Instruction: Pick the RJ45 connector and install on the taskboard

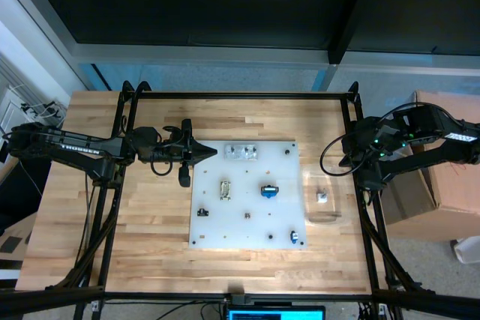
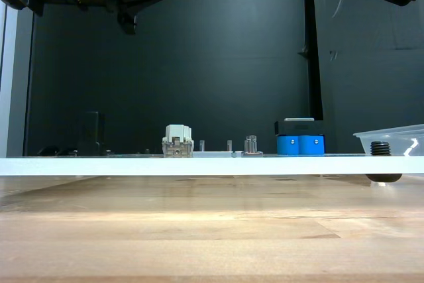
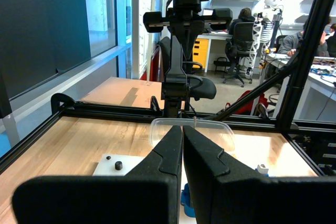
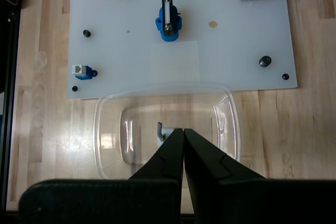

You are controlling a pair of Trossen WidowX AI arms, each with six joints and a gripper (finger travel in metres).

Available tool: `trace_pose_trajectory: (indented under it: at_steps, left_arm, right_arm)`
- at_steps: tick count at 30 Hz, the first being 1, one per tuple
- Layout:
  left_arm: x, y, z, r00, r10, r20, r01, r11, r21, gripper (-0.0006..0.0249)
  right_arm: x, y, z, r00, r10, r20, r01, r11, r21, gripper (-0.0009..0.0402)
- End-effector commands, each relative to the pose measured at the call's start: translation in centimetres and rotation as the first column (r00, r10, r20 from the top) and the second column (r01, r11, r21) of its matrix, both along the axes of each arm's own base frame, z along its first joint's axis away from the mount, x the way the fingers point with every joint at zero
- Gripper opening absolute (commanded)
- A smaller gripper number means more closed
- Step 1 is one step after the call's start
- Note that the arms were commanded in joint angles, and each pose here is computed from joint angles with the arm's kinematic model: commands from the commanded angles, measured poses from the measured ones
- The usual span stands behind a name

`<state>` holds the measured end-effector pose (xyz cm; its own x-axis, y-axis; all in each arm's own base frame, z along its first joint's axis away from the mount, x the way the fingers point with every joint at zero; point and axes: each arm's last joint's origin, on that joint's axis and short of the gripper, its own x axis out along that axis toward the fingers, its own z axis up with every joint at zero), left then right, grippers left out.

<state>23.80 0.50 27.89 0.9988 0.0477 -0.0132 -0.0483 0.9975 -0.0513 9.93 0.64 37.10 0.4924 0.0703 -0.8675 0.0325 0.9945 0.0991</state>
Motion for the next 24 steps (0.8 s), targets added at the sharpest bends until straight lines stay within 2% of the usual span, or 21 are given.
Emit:
trace_pose_trajectory:
  at_steps: [1, 5, 10, 16, 19, 24]
  left_arm:
    - [0.0, 0.0, 0.0, 1.0, 0.0, 0.0, 0.0, 1.0, 0.0, 0.0]
    - [0.0, 0.0, 0.0, 1.0, 0.0, 0.0, 0.0, 1.0, 0.0, 0.0]
    - [0.0, 0.0, 0.0, 1.0, 0.0, 0.0, 0.0, 1.0, 0.0, 0.0]
    - [0.0, 0.0, 0.0, 1.0, 0.0, 0.0, 0.0, 1.0, 0.0, 0.0]
    - [0.0, 0.0, 0.0, 1.0, 0.0, 0.002, 0.0, 1.0, 0.0, 0.0]
    - [0.0, 0.0, 0.0, 1.0, 0.0, -0.004, 0.0, 1.0, 0.0, 0.0]
  right_arm:
    - [0.0, 0.0, -0.3, 1.0, -0.002, -0.027, 0.002, 1.0, 0.002, 0.0]
    - [0.5, 0.1, -2.2, 0.993, -0.014, -0.119, 0.015, 1.0, 0.01, 0.0]
    - [1.1, 0.6, -5.7, 0.972, 0.002, -0.233, -0.001, 1.0, 0.001, 0.0]
    - [2.1, 1.7, -9.8, 0.959, 0.037, -0.282, -0.036, 0.999, 0.007, 0.0008]
    - [2.5, 2.1, -11.7, 0.951, 0.029, -0.309, -0.026, 1.0, 0.013, 0.0031]
    - [3.1, 2.7, -13.8, 0.945, 0.035, -0.324, -0.031, 0.999, 0.015, 0.0097]
